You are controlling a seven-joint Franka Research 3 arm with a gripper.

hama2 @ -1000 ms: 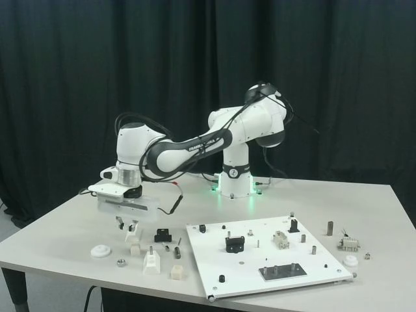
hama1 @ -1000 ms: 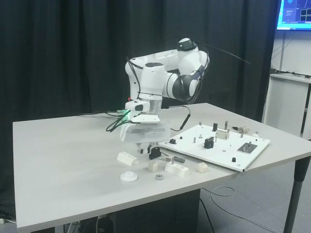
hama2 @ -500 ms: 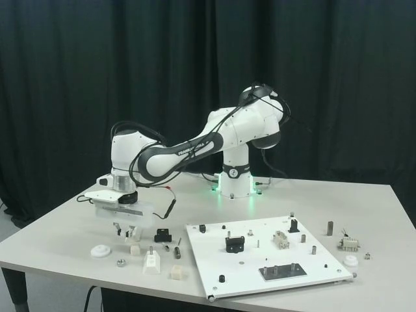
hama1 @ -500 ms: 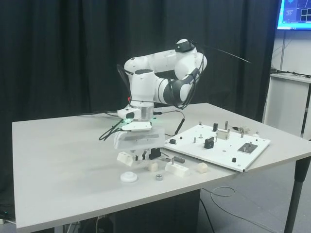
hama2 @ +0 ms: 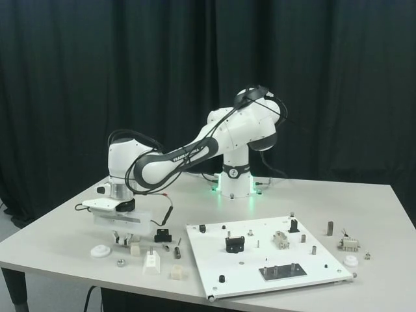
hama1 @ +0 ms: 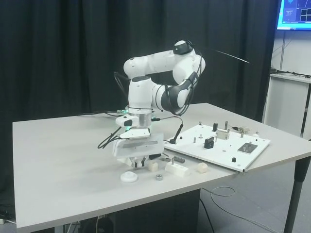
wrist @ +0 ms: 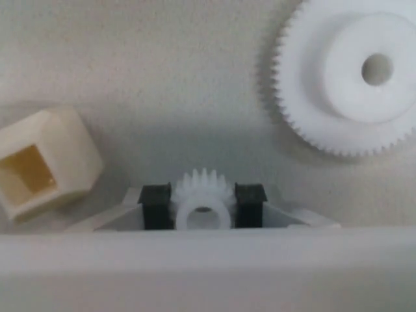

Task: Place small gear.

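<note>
White small gear clamped between black fingertips, low over grey table, near large gear. Risk: snagging those teeth, or tipping on release.

grey table | white board (pegs on it) | large gear | small white blocks

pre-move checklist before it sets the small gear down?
1. Small gear clamped between the hand's black pads: ok.
2. Gear square in the grip, bore visible: ok.
3. Large gear apart from the held gear: ok.
4. Hollow block clear of the fingers: ok.
5. Hand low over the grey table, beside the loose parts: ok.
6. Exact spot to place it: cannot tell.
</note>
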